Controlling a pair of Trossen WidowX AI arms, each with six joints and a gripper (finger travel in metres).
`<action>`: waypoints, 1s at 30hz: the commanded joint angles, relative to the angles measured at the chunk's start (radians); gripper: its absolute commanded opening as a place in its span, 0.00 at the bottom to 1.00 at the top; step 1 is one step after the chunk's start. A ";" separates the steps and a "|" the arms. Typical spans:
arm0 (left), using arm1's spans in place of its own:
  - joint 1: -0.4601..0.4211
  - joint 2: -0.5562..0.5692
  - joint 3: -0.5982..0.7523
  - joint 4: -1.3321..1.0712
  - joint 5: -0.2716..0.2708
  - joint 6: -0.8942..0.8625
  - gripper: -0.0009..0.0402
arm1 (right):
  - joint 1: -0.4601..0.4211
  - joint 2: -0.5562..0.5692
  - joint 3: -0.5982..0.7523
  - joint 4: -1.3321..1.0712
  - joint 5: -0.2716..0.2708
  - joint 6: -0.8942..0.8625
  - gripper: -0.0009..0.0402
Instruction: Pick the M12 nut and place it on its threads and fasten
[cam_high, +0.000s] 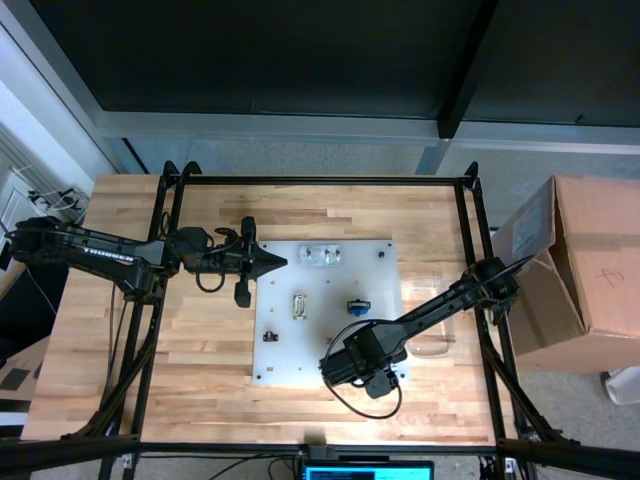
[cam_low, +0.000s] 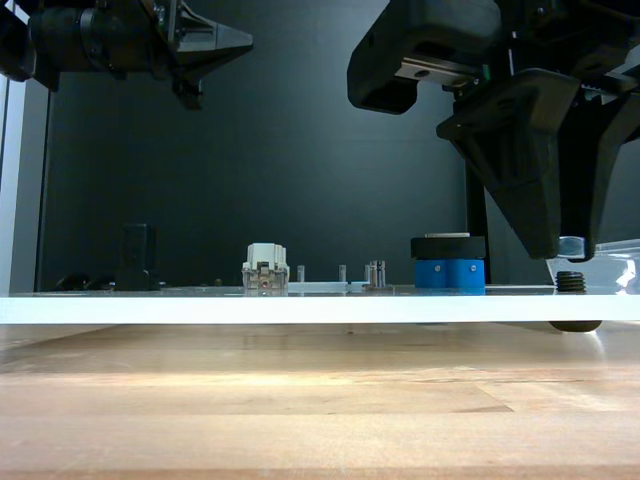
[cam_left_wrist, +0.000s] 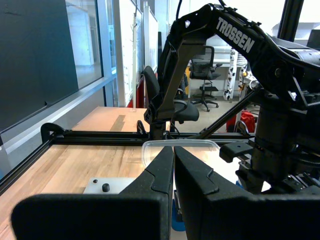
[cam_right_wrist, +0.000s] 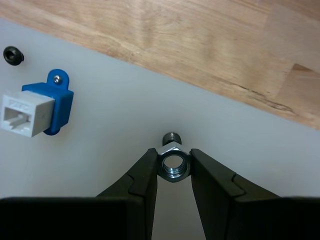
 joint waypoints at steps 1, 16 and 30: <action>0.000 0.000 0.000 0.000 0.000 0.000 0.02 | 0.004 0.001 -0.002 0.004 0.000 0.004 0.04; 0.000 0.000 0.000 0.000 0.000 0.000 0.02 | 0.010 0.004 -0.002 0.011 0.000 0.023 0.04; 0.000 0.000 0.000 0.000 0.000 0.000 0.02 | 0.002 0.005 -0.046 0.045 0.000 0.027 0.04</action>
